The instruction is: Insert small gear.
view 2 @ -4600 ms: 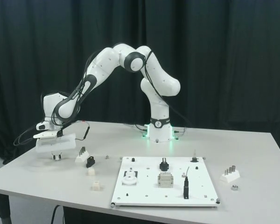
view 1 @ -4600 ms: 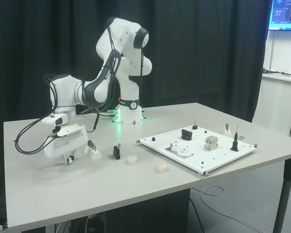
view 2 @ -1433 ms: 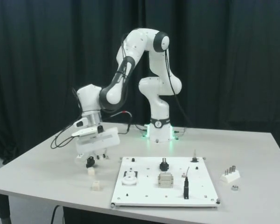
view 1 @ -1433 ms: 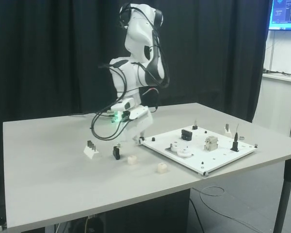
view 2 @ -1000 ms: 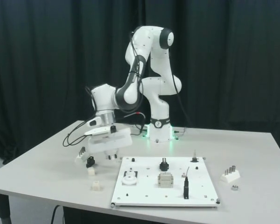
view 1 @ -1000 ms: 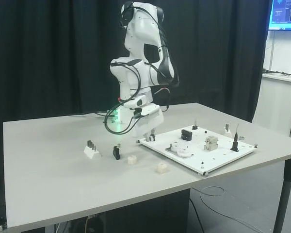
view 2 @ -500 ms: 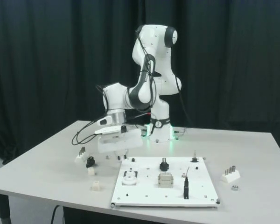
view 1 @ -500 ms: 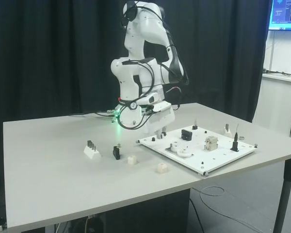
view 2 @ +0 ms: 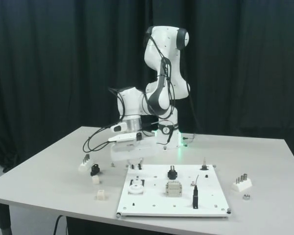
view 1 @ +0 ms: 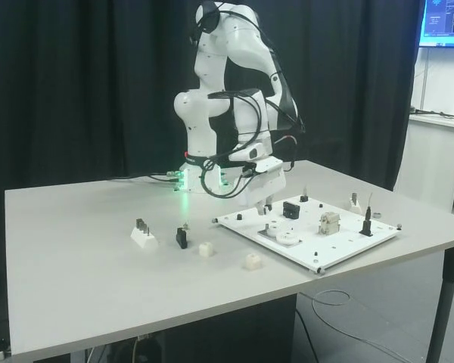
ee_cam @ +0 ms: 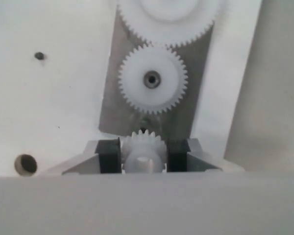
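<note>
In the wrist view my gripper [ee_cam: 143, 156] is shut on a small white gear [ee_cam: 143, 142], held between two black finger pads [ee_cam: 110, 155]. Just past it a medium white gear [ee_cam: 152, 79] sits on a pin, meshed with a large white gear [ee_cam: 166, 14], both on a grey plate [ee_cam: 110, 110] set in the white board [ee_cam: 49, 98]. From the room views, the gripper [view 1: 266, 204] [view 2: 135, 166] hangs low over the board [view 1: 340, 253] [view 2: 152, 208], close to the mounted gears [view 1: 287, 237] [view 2: 135, 187].
On the table beside the board lie a white peg holder [view 2: 85, 164], a black part [view 2: 94, 170] and two white cubes [view 2: 95, 179] [view 2: 101, 195]. The board carries a black connector [view 2: 172, 173], a grey block [view 2: 173, 188] and a black plug [view 2: 195, 199]. Another peg holder [view 2: 241, 182] sits beyond it.
The arm has swung from the far side of the table, past the loose parts, to the board. The gripper now hangs over the board's gear end.
</note>
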`<action>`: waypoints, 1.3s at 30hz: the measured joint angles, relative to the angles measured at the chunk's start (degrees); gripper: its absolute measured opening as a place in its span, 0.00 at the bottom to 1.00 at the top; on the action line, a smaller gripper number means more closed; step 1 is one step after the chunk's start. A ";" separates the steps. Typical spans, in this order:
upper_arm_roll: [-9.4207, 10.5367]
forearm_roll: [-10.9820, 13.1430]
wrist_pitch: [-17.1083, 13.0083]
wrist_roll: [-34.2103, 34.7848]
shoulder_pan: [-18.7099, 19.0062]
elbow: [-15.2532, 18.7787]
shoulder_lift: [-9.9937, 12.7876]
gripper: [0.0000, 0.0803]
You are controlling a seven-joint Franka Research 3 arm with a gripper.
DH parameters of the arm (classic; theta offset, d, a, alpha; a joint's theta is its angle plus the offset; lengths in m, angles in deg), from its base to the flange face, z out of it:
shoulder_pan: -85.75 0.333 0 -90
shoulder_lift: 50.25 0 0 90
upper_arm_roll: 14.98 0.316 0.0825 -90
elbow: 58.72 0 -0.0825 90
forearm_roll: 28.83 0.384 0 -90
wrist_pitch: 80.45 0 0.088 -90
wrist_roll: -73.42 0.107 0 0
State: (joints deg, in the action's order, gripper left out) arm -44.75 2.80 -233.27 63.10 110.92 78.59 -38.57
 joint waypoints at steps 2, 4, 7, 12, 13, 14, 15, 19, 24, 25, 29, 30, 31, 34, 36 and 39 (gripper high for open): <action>0.00 -1.22 -0.17 1.42 0.47 0.00 0.00 0.24; 0.00 -2.39 -0.35 2.82 0.89 0.00 0.01 0.24; 0.00 -4.39 -0.58 4.72 1.33 0.00 0.05 0.24; 0.00 -7.48 -0.62 7.57 1.66 0.00 0.15 0.24; 0.00 -8.05 -0.62 8.06 1.69 0.00 0.18 0.24; 0.00 -8.53 -0.62 8.47 1.72 0.00 0.21 0.24; 0.00 -8.90 -0.62 8.80 1.75 0.00 0.26 0.24; 0.00 -9.86 -0.67 9.40 1.86 0.00 0.53 0.24; 0.00 -9.91 -0.96 9.44 1.95 -0.03 1.02 0.24; 0.00 -9.91 -1.05 9.44 1.97 -0.05 1.14 0.24; 0.00 -9.91 -1.55 9.44 2.09 -0.14 1.70 0.24; 0.00 -9.91 -1.70 9.44 2.12 -0.16 1.85 0.24; 0.00 -9.91 -1.87 9.44 2.17 -0.19 2.02 0.24; 0.01 -9.91 -2.14 9.44 2.29 -0.32 2.52 0.24; 0.02 -9.91 -2.24 9.44 2.35 -0.46 2.85 0.24; 0.08 -9.90 -2.29 9.44 2.36 -0.72 3.31 0.24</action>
State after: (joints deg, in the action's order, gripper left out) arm -44.67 -7.10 -235.56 72.53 113.28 77.87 -35.26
